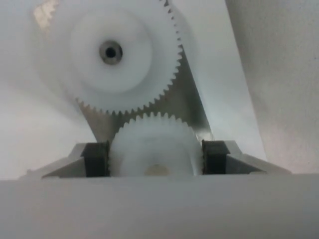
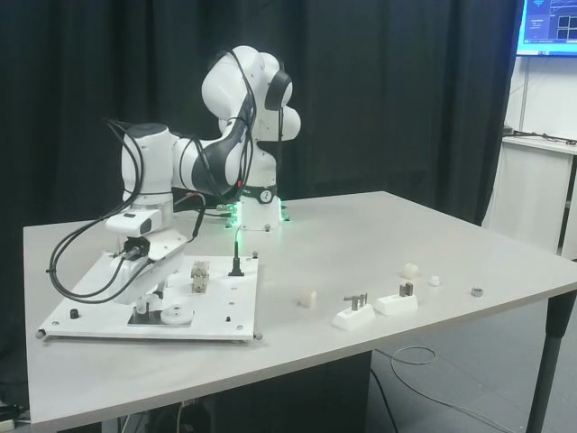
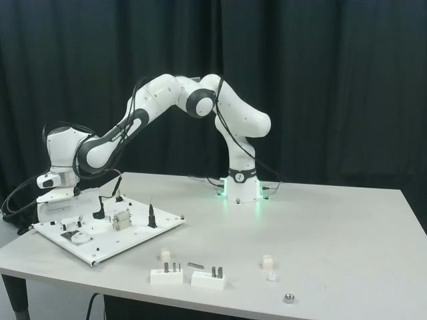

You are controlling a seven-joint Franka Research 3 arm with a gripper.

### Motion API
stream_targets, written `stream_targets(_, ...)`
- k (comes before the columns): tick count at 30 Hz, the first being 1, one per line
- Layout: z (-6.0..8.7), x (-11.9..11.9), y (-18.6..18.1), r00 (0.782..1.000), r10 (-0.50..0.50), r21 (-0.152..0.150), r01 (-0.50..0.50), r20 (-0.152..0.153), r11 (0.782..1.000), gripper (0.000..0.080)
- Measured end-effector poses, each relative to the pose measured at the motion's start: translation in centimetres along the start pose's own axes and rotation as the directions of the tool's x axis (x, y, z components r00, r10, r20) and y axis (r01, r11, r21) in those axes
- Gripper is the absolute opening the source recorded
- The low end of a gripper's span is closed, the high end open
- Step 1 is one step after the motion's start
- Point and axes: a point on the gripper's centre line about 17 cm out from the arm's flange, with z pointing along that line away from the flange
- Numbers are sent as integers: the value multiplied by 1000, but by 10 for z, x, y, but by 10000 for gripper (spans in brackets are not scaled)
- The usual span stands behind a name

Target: Insert medium gear.

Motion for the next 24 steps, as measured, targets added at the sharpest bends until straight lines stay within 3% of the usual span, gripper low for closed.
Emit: stream_targets(24, 4, 3, 2, 1000, 3, 0, -3, -3, 1000, 396)
